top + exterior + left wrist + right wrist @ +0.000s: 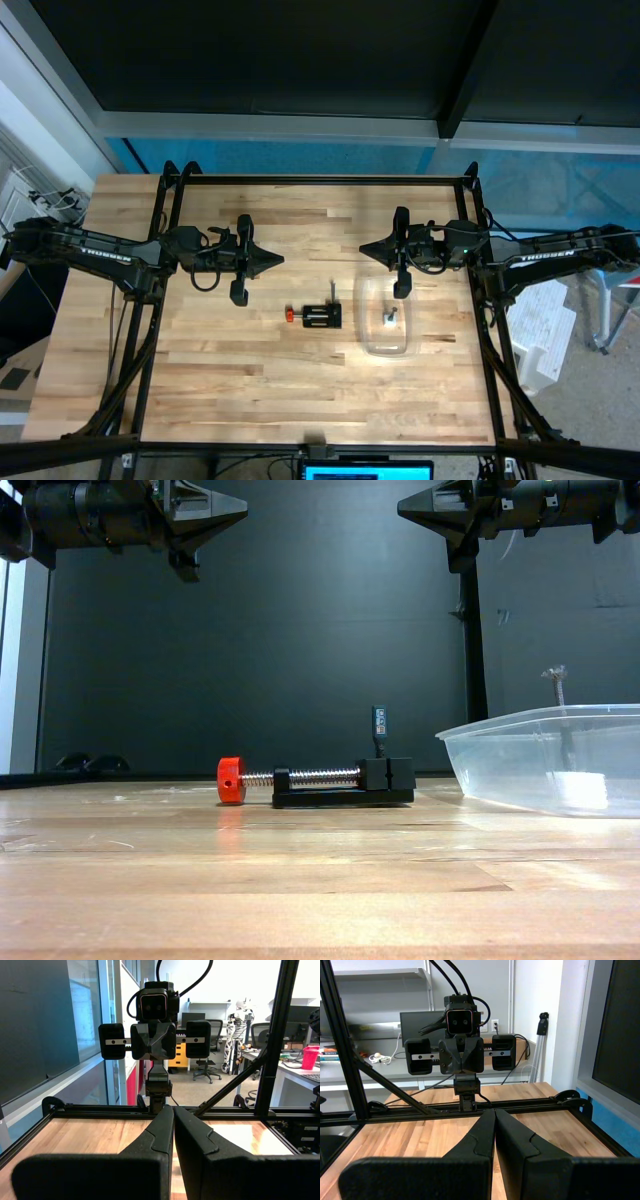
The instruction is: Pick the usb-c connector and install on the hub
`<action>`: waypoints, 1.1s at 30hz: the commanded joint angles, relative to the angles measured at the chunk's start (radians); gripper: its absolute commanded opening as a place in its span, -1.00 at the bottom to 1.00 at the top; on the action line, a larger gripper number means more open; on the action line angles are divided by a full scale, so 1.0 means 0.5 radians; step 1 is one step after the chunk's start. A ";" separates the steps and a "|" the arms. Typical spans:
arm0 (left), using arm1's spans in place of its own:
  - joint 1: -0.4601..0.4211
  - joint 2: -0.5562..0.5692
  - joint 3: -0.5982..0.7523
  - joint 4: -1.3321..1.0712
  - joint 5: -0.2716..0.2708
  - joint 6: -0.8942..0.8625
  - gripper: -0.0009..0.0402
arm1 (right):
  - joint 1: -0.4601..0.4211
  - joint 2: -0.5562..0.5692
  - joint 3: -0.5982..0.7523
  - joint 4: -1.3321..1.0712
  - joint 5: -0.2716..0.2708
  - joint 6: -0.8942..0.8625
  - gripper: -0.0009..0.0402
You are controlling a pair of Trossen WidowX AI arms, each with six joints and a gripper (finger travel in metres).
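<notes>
The usb-c connector lies free inside a clear plastic tub right of centre; in the low view its cable end sticks up above the tub's rim. The hub stands upright, clamped in a small black vise with a red knob. My left gripper hovers high, left of the vise, shut and empty. My right gripper hangs high, behind the tub, also shut and empty. Each wrist view shows its own closed fingers pointing at the opposite arm.
A black frame borders the wooden table at the back and sides. Both arms sit well above the tabletop in the low view. A monitor edge shows at the near side.
</notes>
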 commanded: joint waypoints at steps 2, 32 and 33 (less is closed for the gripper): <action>0.000 -0.001 0.001 0.000 -0.001 0.001 -0.96 | 0.002 0.001 0.001 0.001 0.000 0.000 -0.96; 0.001 0.000 0.001 0.000 -0.001 0.001 -0.96 | 0.056 -0.007 0.674 -1.923 -0.052 0.106 -0.96; 0.000 -0.001 0.001 0.000 -0.001 0.001 -0.96 | 0.060 -0.001 0.690 -1.981 -0.051 0.112 -0.96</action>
